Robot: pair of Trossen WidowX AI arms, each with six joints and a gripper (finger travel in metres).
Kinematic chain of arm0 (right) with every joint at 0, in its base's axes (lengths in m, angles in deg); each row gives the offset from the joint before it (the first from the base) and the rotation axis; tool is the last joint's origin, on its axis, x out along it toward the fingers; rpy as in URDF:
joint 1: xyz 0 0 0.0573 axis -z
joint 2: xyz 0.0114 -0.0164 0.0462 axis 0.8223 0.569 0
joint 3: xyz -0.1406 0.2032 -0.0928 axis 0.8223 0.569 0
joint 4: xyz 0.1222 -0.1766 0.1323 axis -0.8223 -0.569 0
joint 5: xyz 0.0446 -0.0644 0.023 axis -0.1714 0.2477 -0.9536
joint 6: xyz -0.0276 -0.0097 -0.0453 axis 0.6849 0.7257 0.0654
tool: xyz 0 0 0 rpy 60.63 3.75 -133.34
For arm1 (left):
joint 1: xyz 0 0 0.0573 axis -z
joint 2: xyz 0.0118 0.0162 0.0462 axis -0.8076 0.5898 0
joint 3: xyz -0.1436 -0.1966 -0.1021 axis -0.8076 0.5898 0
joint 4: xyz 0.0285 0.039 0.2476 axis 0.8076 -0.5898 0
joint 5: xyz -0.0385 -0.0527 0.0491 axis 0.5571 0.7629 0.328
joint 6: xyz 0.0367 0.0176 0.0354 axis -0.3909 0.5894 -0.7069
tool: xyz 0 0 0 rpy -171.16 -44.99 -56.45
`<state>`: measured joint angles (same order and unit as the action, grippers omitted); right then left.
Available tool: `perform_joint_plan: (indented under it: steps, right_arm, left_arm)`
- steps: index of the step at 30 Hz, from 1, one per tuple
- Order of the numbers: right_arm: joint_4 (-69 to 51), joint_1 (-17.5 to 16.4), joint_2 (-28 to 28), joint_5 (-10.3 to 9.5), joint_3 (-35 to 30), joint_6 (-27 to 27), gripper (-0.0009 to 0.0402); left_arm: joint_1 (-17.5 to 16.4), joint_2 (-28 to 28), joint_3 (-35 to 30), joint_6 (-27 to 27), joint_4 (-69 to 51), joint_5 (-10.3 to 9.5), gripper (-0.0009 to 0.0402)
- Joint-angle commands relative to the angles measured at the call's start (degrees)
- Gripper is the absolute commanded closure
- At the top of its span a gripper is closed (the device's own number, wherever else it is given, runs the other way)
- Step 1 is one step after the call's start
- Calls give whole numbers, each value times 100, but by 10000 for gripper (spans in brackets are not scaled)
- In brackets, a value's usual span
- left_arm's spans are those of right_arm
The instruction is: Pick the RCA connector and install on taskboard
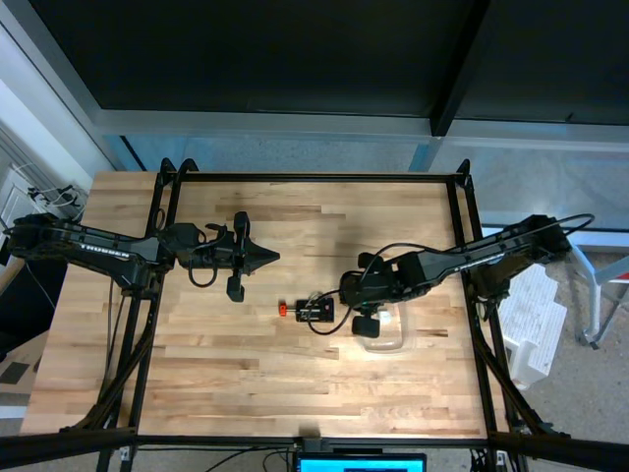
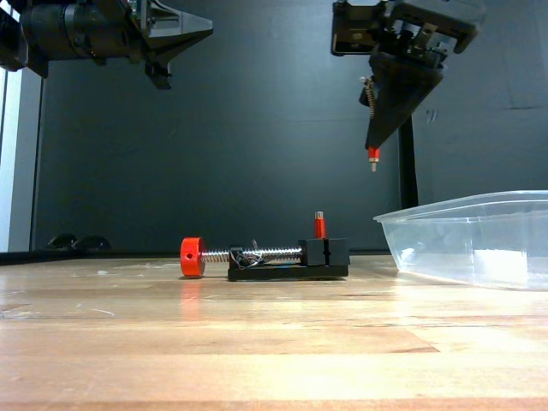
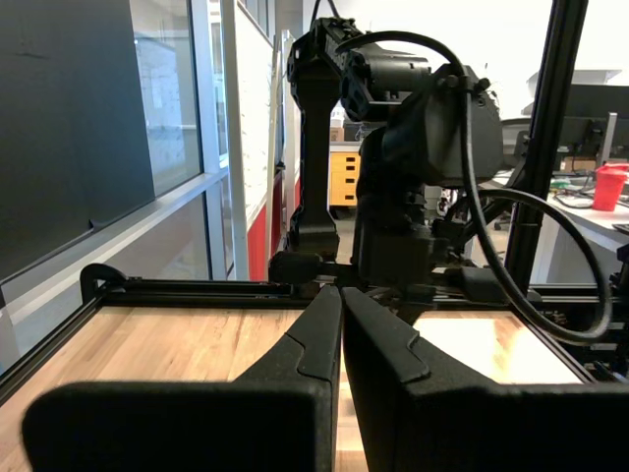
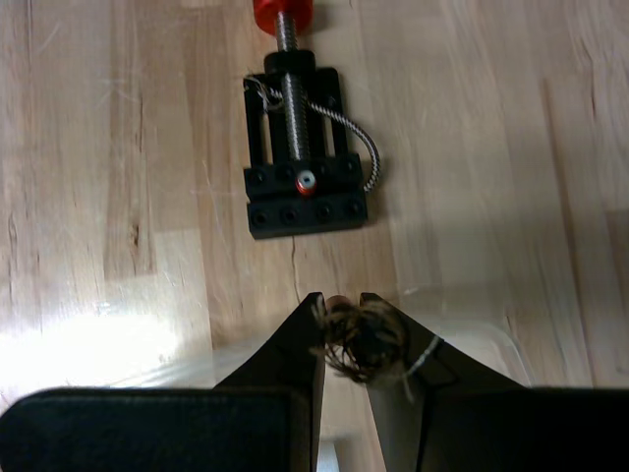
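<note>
Right gripper (image 4: 341,301): clamped on connector (image 2: 372,155), tip down, high above taskboard (image 2: 288,262), slightly aside, probably lining up with socket (image 2: 318,224).
Left gripper (image 3: 341,295): closed, empty, parked well away from taskboard.

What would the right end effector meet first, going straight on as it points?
Probably the clear plastic tray, at its rim, or the table beside it, not the taskboard; depth is unclear. The right end effector holds the RCA connector above them; the left end effector hangs shut, far left.
</note>
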<state>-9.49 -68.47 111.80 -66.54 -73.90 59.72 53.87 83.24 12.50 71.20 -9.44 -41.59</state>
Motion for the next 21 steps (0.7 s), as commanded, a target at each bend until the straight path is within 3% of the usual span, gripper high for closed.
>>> perform_joint_plan:
  steps: [1, 21]
  right_arm:
    - [24, 31, 216, -9, -186, 13, 389]
    - [70, 127, 1244, -42, -1025, 118, 389]
  left_arm:
    - [0, 0, -2, 0, 2, 0, 393]
    - [-2, 0, -2, 0, 2, 0, 393]
